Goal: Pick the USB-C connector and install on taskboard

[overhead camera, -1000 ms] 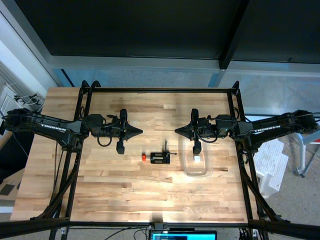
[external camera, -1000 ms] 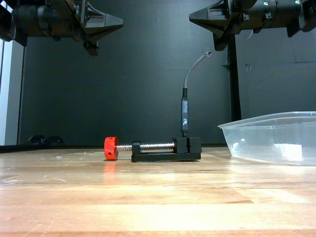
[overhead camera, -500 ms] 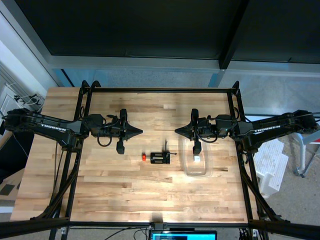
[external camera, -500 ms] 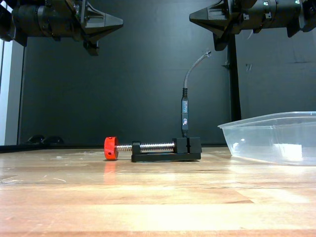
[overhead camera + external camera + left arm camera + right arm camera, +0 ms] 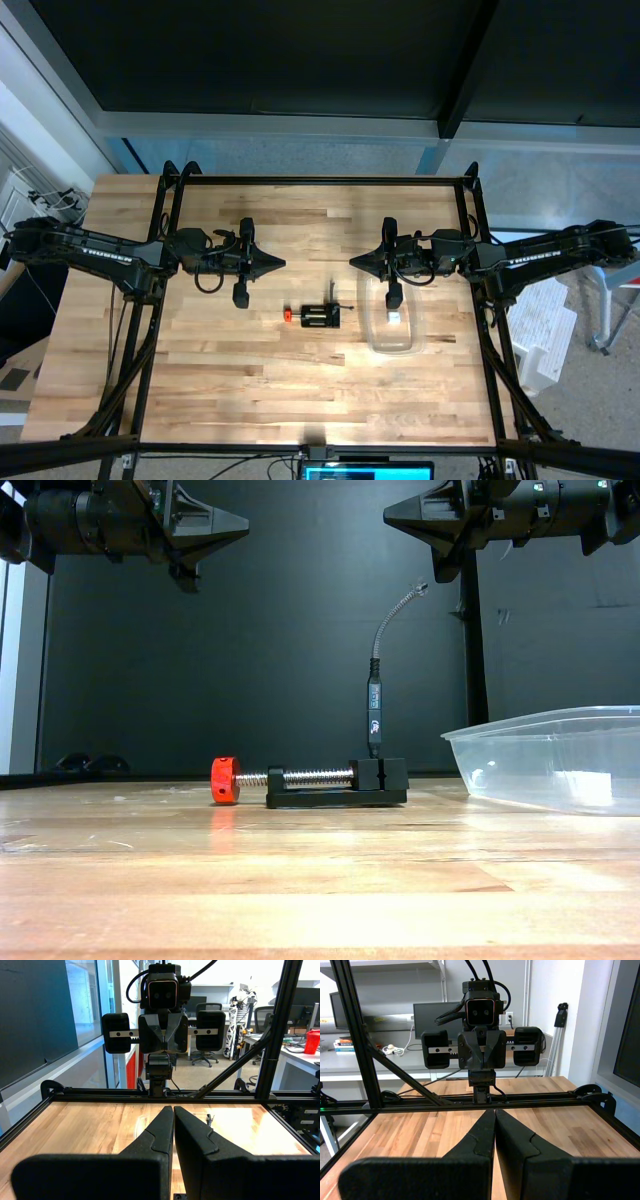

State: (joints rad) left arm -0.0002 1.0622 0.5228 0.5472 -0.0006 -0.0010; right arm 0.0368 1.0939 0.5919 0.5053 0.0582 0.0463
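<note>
the left end effector (image 5: 283,264) hangs high over the counter (image 5: 250,380), fingers (image 5: 160,1130) pressed together, tip pointing inward. below and between the two tips, the taskboard (image 5: 335,785) lies on the counter, its orange knob (image 5: 225,780) toward the left end effector. the usb-c connector (image 5: 374,712) stands upright in its other end. the right end effector (image 5: 352,262) hangs equally high, also pressed together, above a clear tray (image 5: 520,770) holding a white bit (image 5: 396,317).

I see a light wood table (image 5: 300,400) inside a black frame (image 5: 320,181), with a dark panel (image 5: 300,50) beyond its far edge and grey floor (image 5: 560,170). Off the right side stand office chairs (image 5: 202,1057), and off the left a monitor (image 5: 432,1016) sits on a desk (image 5: 350,1060).
</note>
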